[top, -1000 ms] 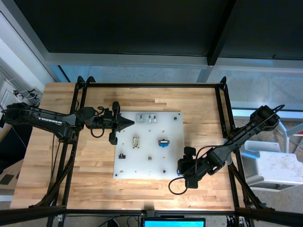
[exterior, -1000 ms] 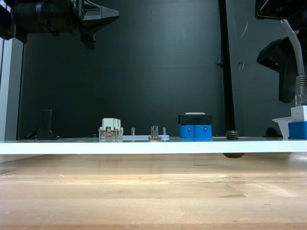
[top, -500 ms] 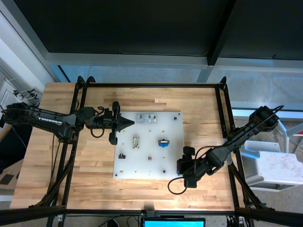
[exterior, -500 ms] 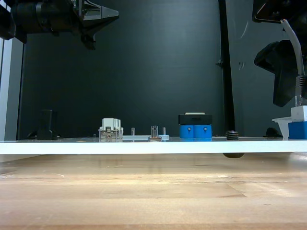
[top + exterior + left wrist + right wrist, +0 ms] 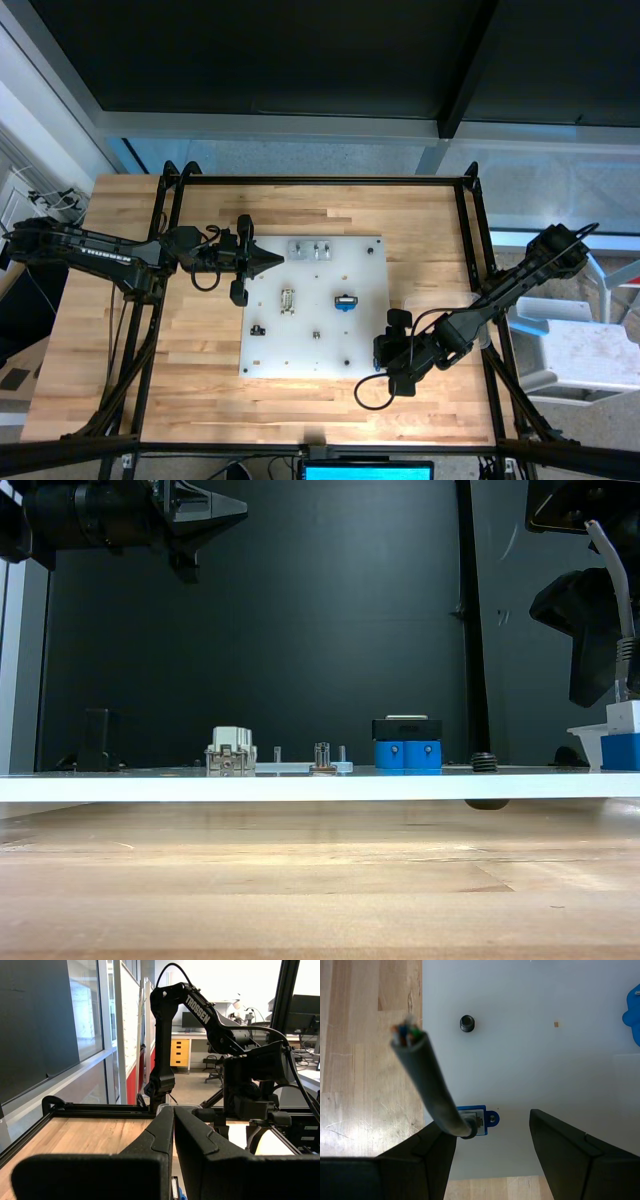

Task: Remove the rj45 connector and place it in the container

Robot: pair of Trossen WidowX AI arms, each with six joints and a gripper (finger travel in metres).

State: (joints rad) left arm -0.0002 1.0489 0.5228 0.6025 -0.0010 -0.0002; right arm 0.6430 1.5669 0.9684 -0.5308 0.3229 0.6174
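Two black robot arms reach over a white board [image 5: 365,300] on a wooden counter [image 5: 200,400]. The word "TROSSEN" is printed in white on the right arm [image 5: 197,1006], seen from the left wrist camera. The same lettering runs along the left arm [image 5: 103,256] in the high view, too small to read with certainty.

The rj45 connector [image 5: 470,1124] sits plugged into a blue-framed socket [image 5: 490,1119] at the board's near right corner. A short grey cable [image 5: 427,1080] rises from it, ending in frayed coloured wires. The right tool [image 5: 490,1127] hangs directly above with its fingers spread apart, the plug between them and nearer one finger, touching neither. In the low view this corner is cut off by the picture's edge.

The left tool [image 5: 173,1112] is raised over the board's far left edge, its fingers pressed together and holding nothing.

The container [image 5: 187,1106], a clear tub, lies on the counter beyond the board's right side near the right arm. It is only faintly visible and partly hidden.
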